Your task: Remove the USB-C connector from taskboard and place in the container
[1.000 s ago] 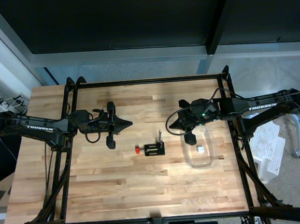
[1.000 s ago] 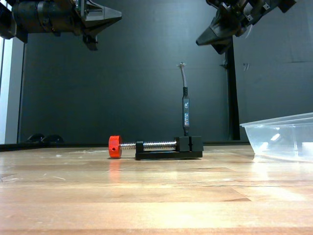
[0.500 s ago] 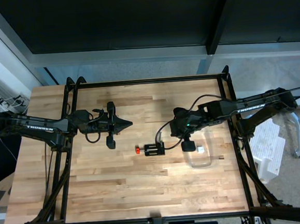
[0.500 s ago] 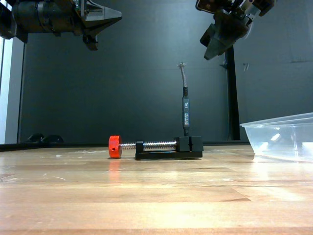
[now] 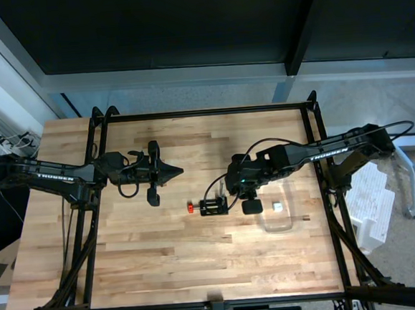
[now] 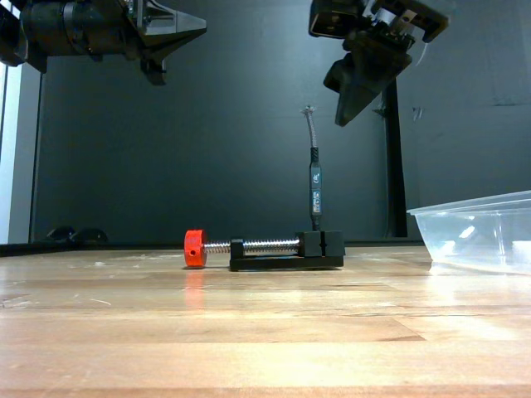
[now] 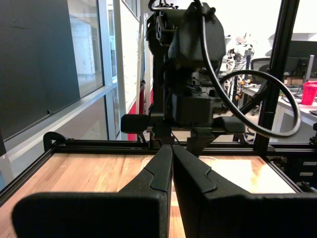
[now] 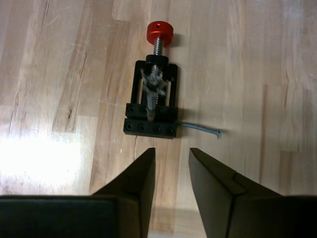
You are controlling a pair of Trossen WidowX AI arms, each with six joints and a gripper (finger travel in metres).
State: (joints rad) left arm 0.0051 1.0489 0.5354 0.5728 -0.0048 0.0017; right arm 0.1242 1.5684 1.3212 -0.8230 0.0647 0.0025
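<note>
My right jaws hang open above the blocky black taskboard (image 8: 148, 128), its slim USB-C connector (image 6: 315, 186) upright with frayed grey cable (image 6: 312, 128); left jaws closed, high leftward.

"TROSSEN" on left arm (image 5: 40, 177), right arm (image 5: 329, 149)

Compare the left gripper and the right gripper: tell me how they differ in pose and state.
The left gripper is shut tight; the right gripper is open. The left gripper lies level, pointing inward; the right gripper tilts downward. The left gripper hangs off to the side of the taskboard; the right gripper hangs above it, aimed at it. Both are black, hold nothing and are high off the table.
</note>
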